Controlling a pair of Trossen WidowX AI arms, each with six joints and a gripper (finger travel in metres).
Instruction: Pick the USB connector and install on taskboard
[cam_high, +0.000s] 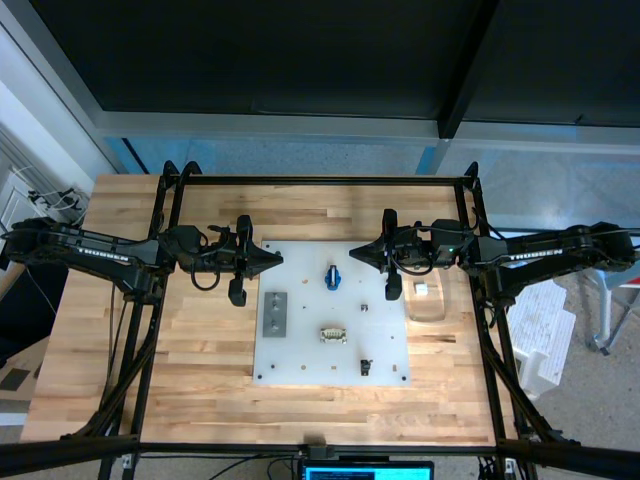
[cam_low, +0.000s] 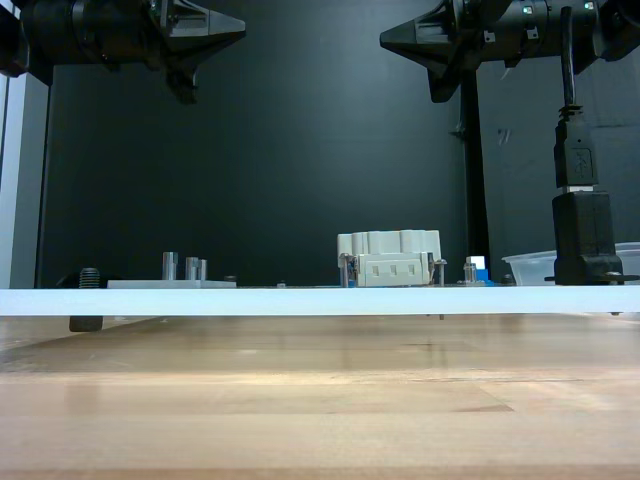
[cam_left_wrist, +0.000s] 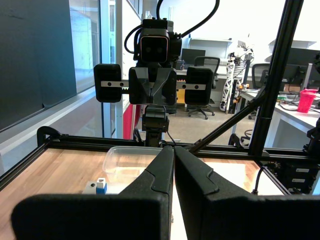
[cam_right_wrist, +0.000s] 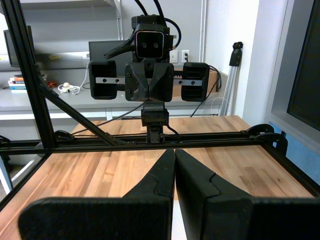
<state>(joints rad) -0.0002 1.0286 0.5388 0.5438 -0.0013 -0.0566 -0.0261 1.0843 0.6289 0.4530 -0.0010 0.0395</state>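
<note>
Low view: I saw the USB connector (cam_low: 577, 160) standing upright, long axis vertical, in a black holder (cam_low: 583, 240) at the near-right of the taskboard (cam_high: 300, 360).
Right gripper (cam_high: 352, 253): jaws pressed together, empty, high over it; nearer arm, connector below and nearward.
Left gripper (cam_high: 279, 259): pressed together, empty, high.
Hidden: cable (cam_low: 568, 80) top was cut off; seating depth unclear to me.
</note>
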